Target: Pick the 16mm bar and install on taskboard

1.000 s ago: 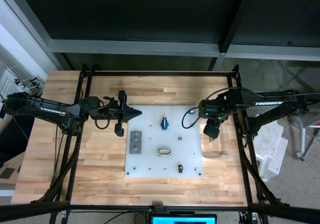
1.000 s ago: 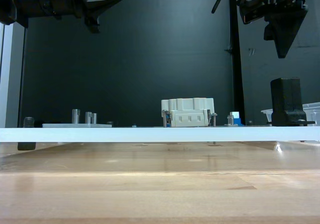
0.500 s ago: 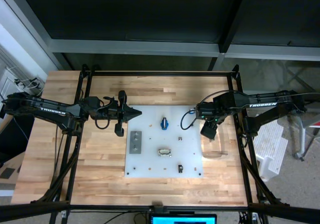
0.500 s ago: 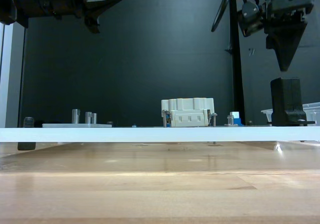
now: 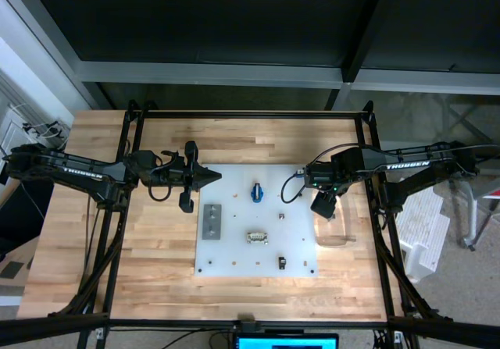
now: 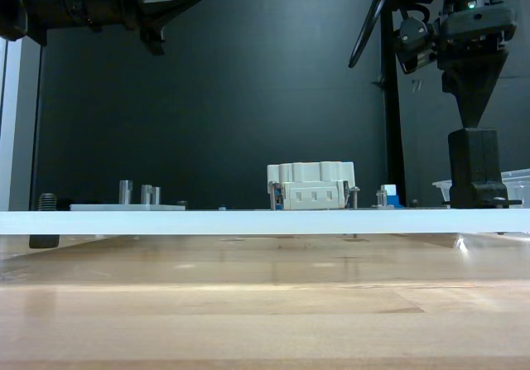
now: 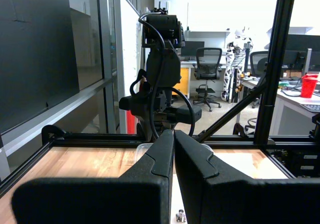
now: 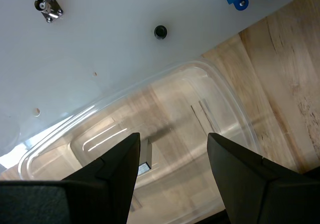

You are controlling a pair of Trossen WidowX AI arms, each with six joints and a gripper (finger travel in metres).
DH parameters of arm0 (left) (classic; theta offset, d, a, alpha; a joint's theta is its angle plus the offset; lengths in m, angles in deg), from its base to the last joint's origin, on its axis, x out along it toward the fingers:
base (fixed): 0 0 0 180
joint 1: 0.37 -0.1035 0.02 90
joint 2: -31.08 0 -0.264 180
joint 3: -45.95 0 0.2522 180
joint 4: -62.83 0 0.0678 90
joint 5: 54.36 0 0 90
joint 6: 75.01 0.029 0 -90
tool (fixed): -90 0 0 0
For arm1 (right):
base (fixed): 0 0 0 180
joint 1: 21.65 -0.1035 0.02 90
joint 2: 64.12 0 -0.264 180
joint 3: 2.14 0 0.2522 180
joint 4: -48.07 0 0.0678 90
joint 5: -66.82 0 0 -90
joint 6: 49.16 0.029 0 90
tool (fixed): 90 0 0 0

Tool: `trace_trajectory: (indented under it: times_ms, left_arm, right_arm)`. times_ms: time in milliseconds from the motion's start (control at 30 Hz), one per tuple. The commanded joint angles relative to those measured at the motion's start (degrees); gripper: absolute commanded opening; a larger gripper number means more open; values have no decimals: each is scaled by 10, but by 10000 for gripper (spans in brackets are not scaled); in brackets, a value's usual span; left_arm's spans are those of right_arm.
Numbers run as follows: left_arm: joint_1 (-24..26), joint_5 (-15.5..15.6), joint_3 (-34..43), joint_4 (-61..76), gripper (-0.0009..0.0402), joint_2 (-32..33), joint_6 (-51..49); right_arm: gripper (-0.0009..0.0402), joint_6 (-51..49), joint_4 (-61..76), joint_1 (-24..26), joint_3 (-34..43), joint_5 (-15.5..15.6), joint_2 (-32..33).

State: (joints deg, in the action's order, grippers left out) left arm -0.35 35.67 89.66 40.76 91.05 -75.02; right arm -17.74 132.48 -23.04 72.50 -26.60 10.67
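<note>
The 16mm bar [image 8: 145, 157] lies free on the floor of a clear container [image 8: 227, 111]. It is a short grey metal piece, off the task board [image 8: 100, 48] and so clear of any seat on it. The container [image 5: 337, 240] rests on the table [image 5: 148, 279] just beside the board's right edge, about midway along that edge. In the right wrist view one curved wall of it runs alongside the board's white surface. In the high view the bar is too small to make out.

The right claw [image 8: 172, 135] hangs over the container, just off the board's right edge, and points down. Its two fingers [image 8: 235, 179] are spread apart with nothing gripped. The bar shows beneath them, close by the inner side of one finger. In the low view the right claw [image 6: 469, 117] stands well above the level of the board [image 6: 248, 221]. In the high view the right claw [image 5: 323, 206] lies over the container's far end.

The left claw [image 7: 173, 134] is held high over the board's far left corner and points level across the board toward its right side. Its fingers are pressed together and hold nothing. Past them the left wrist view shows the right arm [image 7: 161, 68]. In the high view the left claw [image 5: 215, 176] sits just at the board's far left corner.

On the board [image 5: 234, 259] stand four other things:
- a blue part [image 5: 256, 192] toward the far edge
- a grey block [image 5: 212, 221] with pegs near the left edge
- a beige connector [image 5: 257, 238] about the centre
- a black block [image 5: 282, 263] by the near edge
</note>
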Motion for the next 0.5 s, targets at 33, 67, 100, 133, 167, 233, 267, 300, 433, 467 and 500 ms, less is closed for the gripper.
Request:
trace_trajectory:
  times_ms: [33, 67, 100, 133, 167, 233, 267, 300, 433, 467, 500]
  left_arm:
    - [0, 0, 0, 0, 0, 0, 0]
    - [0, 0, 0, 0, 0, 0, 0]
    - [0, 0, 0, 0, 0, 0, 0]
    - [0, 0, 0, 0, 0, 0, 0]
    - [0, 0, 0, 0, 0, 0, 0]
    - [0, 0, 0, 0, 0, 0, 0]
    - [0, 0, 0, 0, 0, 0, 0]
    - [0, 0, 0, 0, 0, 0, 0]
    - [0, 0, 0, 0, 0, 0, 0]
    - [0, 0, 0, 0, 0, 0, 0]
    - [0, 0, 0, 0, 0, 0, 0]
  right_arm:
    - [185, 2, -4, 0, 0, 0, 0]
    - [186, 3, -5, 0, 0, 0, 3]
    - [186, 3, -5, 0, 0, 0, 7]
    - [185, 3, -5, 0, -1, 0, 8]
    - [185, 3, -8, 0, -2, 0, 12]
    - [185, 3, -12, 0, -4, 0, 19]
    - [185, 3, -12, 0, -5, 0, 21]
    - [185, 3, -13, 0, -5, 0, 25]
    - [185, 3, -19, 0, -6, 0, 32]
    - [185, 3, -19, 0, -6, 0, 33]
    - [185, 3, -20, 0, -6, 0, 34]
